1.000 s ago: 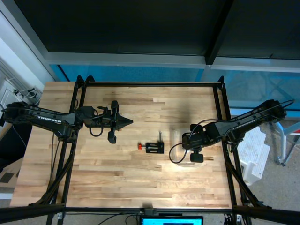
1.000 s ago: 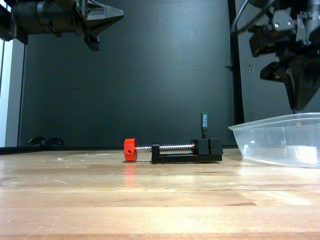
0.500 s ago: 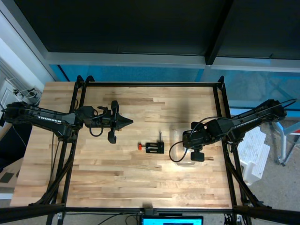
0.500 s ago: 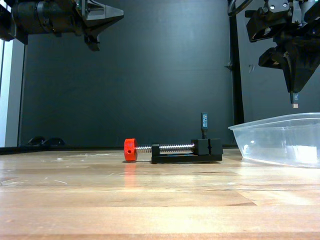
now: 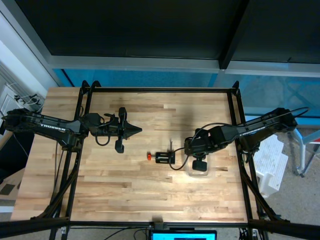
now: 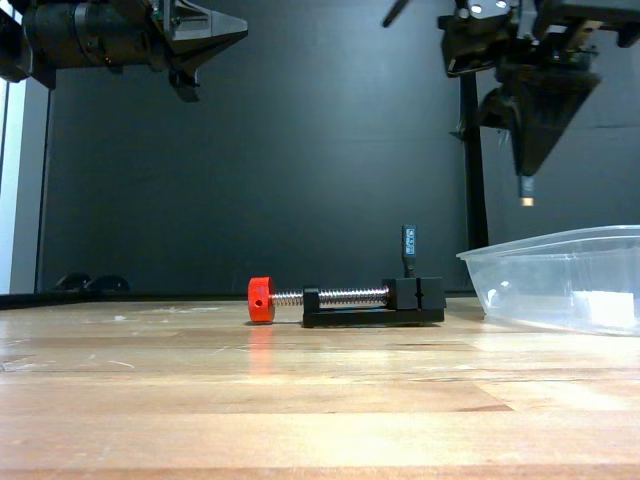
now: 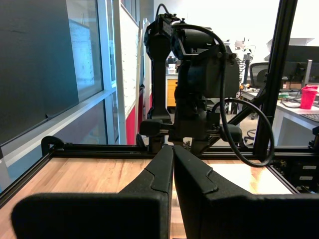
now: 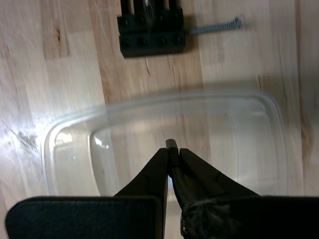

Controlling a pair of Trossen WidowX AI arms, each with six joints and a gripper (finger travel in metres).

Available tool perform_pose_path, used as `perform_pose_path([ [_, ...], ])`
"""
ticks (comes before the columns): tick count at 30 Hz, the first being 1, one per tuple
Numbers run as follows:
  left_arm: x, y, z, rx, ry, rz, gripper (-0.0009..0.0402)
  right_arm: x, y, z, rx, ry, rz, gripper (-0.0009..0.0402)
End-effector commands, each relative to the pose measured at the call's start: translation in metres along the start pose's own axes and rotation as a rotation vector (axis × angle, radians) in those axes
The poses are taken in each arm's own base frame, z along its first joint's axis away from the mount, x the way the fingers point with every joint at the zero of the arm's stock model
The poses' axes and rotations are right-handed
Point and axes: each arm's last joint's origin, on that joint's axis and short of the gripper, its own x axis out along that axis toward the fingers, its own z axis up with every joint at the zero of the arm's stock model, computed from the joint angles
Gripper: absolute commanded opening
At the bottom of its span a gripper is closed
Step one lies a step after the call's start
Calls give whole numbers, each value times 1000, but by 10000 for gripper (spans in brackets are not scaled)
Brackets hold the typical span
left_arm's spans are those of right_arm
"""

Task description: Pick the usb-c connector and install on the hub

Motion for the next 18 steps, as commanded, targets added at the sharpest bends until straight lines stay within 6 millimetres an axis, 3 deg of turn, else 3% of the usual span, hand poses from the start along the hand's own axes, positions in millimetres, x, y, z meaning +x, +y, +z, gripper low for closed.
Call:
perform_pose_path([
  [1, 0, 0, 0, 0, 0, 0, 0, 4, 3, 11, 0, 4, -3, 0],
  [18, 0, 0, 0, 0, 0, 0, 0, 19, 11, 61, -18, 1, -12, 0],
])
